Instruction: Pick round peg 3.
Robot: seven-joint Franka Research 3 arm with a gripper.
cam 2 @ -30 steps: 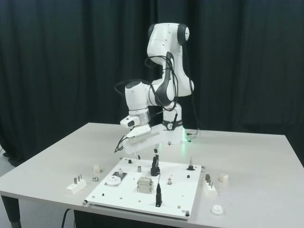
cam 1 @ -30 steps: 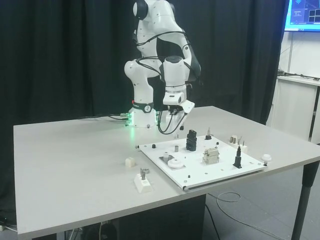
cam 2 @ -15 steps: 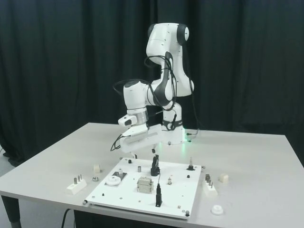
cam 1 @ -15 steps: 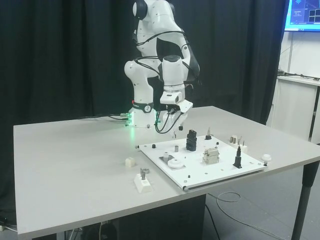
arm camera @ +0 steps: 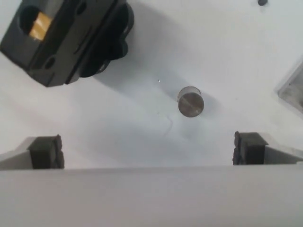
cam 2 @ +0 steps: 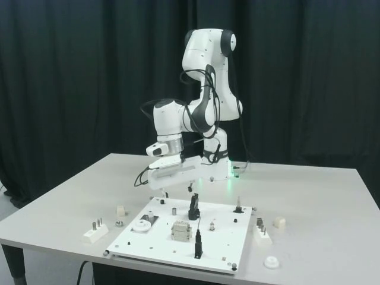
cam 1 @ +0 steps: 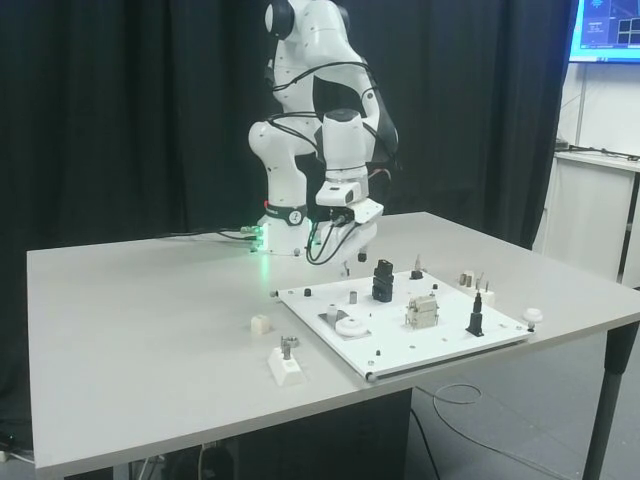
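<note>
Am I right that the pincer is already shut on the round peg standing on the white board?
Not quite: the wrist view shows the pincer open, its fingertips wide apart, with the round peg standing free on the white board.

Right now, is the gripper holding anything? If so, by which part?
Nothing is held. The gripper is open above the white board, and the round peg stands on the board between the two fingers, touching neither.

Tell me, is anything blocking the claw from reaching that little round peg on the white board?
Nothing visible is. The gripper hangs open above the round peg, with only bare white board between. The black block stands off to one side.
</note>
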